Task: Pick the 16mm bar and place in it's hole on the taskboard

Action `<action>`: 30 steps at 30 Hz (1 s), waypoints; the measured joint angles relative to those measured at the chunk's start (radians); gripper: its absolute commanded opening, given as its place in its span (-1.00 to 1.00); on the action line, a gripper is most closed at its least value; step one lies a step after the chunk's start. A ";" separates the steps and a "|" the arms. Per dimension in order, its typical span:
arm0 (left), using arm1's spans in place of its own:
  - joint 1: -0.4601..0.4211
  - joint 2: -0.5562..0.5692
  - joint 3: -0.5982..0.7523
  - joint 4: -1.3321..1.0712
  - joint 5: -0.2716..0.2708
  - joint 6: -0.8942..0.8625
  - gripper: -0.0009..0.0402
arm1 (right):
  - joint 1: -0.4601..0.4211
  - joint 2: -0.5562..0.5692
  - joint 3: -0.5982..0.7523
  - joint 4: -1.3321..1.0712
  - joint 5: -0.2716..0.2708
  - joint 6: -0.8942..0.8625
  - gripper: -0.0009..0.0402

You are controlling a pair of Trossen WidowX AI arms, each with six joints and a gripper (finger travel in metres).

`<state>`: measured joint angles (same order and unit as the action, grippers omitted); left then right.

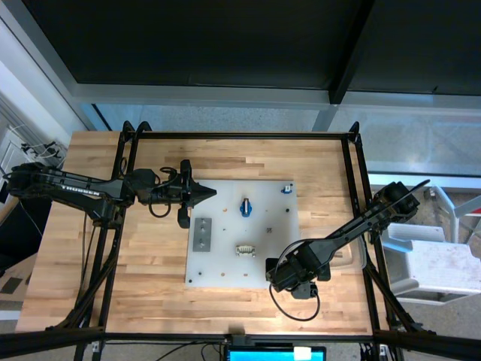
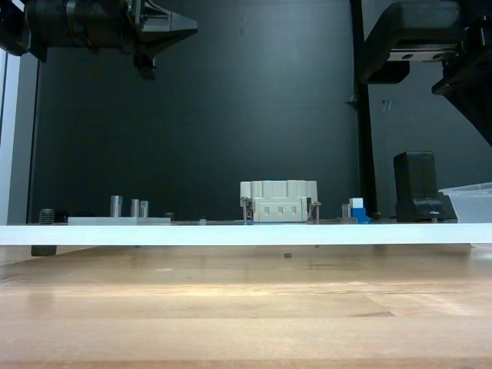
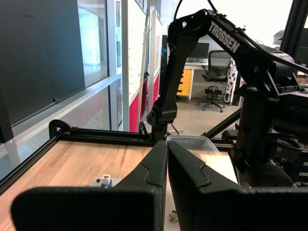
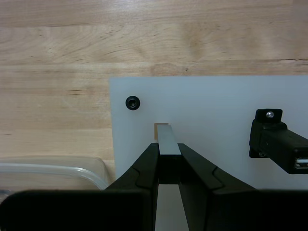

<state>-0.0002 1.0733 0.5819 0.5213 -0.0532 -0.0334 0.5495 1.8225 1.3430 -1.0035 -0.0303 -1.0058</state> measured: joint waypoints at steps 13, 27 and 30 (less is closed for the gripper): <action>0.000 0.000 0.000 0.000 0.000 0.000 -0.96 | 0.000 0.005 -0.002 -0.004 -0.018 0.001 -0.96; 0.000 0.000 0.000 0.000 0.000 0.000 -0.96 | 0.000 0.003 -0.063 0.068 -0.021 0.001 -0.96; 0.000 0.000 0.000 0.000 0.000 0.000 -0.96 | 0.000 0.003 -0.068 0.074 -0.022 0.001 -0.95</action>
